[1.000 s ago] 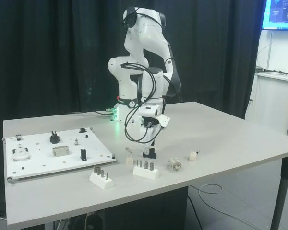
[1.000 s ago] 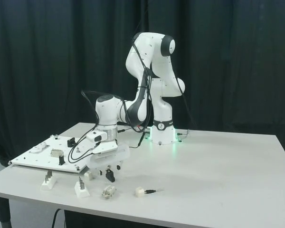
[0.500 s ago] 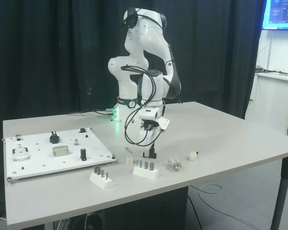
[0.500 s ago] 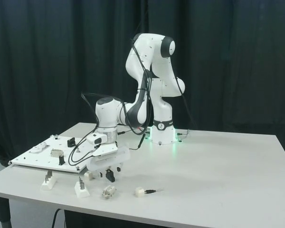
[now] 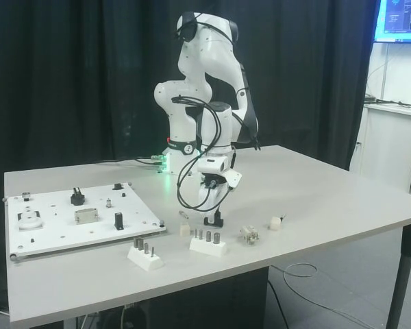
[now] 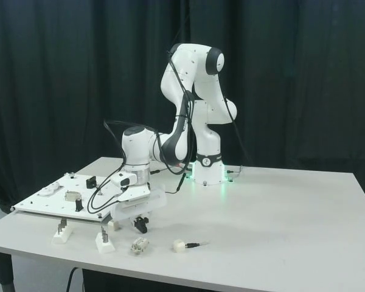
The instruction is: Pick D-SUB.
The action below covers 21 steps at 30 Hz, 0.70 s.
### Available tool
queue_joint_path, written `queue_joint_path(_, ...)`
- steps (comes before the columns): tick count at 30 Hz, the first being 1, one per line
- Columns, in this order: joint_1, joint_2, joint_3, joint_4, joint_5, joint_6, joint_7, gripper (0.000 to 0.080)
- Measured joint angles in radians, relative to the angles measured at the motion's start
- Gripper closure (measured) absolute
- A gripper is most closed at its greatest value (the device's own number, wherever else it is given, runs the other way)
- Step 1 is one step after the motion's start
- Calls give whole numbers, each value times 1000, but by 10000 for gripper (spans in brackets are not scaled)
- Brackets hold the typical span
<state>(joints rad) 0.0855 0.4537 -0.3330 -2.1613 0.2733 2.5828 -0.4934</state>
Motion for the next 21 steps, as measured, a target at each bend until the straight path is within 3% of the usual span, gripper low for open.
queue_joint_path(5,0,1,0,0,2,0,-3,274)
queue_joint_path(6,0,1,0,0,2,0,-3,604)
queue_joint_path(11,0,1,0,2,6,0,-3,604)
queue_joint_path(12,0,1,0,3,8,0,-3,648)
queue_joint_path(21,5,-8,0,17,15,-12,-3,648)
